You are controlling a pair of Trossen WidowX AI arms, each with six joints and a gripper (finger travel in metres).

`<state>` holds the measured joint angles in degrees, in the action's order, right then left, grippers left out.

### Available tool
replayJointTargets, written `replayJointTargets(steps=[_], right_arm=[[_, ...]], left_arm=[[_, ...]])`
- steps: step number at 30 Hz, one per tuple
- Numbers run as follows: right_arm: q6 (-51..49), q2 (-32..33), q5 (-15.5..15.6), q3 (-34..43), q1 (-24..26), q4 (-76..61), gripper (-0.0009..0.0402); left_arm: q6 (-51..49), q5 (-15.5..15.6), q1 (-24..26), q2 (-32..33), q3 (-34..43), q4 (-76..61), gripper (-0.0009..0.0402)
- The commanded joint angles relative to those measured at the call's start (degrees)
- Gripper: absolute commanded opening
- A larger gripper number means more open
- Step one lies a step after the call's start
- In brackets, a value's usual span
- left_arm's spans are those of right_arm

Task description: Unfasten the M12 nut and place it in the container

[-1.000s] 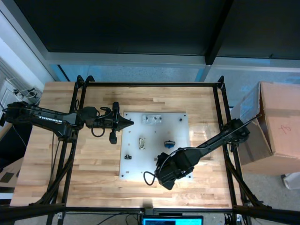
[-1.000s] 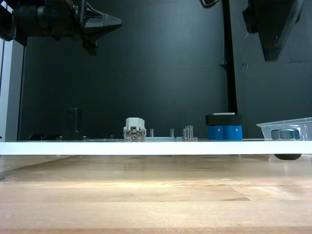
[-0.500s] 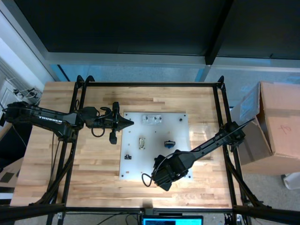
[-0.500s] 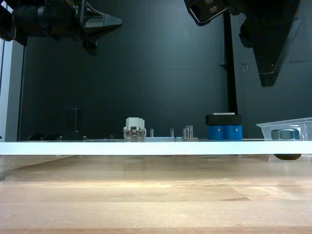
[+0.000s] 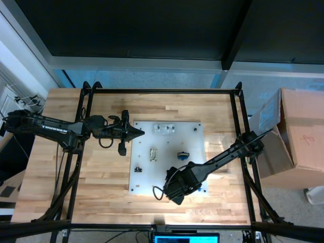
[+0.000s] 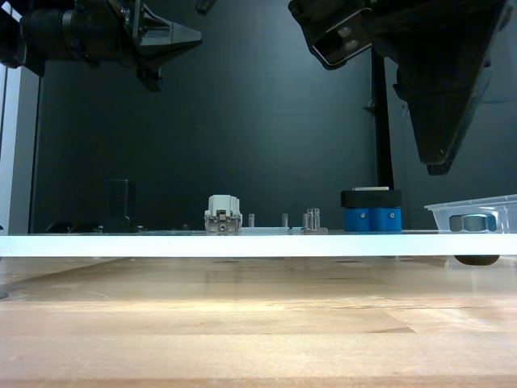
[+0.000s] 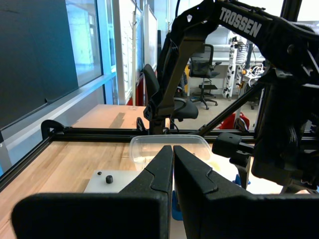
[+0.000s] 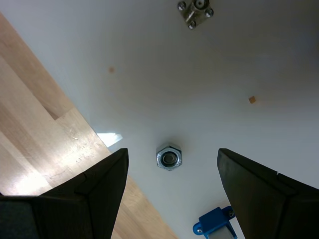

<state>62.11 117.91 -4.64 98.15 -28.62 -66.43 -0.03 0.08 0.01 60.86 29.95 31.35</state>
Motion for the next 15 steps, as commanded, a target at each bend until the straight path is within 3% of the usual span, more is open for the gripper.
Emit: replayJointTargets(steps=[1, 15], right_arm=[[0.52, -0.04, 0.15, -0.92, 0.0, 1.46, 0.0249], [0.48, -0.04, 0.46, -5.27, 1.31, 6.14, 0.0249]], left_arm=[[0.0, 0.0, 0.0, 0.0, 0.0, 0.02, 0.0], [0.0, 0.0, -0.02, 0.0, 0.0, 0.02, 0.0]])
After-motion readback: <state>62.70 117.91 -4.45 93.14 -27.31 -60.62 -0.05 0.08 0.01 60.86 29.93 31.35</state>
